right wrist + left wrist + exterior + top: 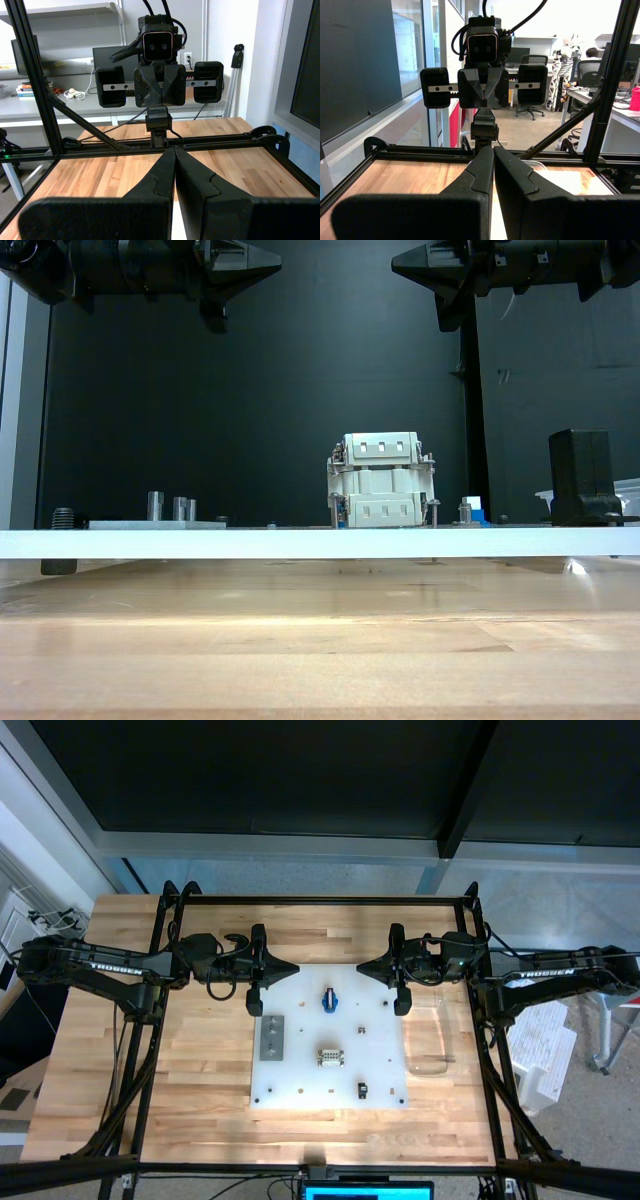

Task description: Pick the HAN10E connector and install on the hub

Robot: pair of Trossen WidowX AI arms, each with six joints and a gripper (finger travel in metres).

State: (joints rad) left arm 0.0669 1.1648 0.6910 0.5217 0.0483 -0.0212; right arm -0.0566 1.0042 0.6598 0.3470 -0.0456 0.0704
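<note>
The HAN10E connector [380, 448] is seen stacked on the hub [380, 506], near the middle of the white board [300, 1090]. The left pincer [296, 967] and right pincer [361, 967] are clenched, empty, raised over the board's far edge, tips facing each other.

The black jointed left arm [100, 970] reaches inward from its side, held high and level. Its black two-fingered left hand [292, 967] points toward the middle, with its fingers [479, 172] pressed together at the tips. The black jointed right arm [545, 975] mirrors it. The black two-fingered right hand [364, 967] faces the left one, near but apart, and its fingers [194, 175] are likewise closed.
</note>
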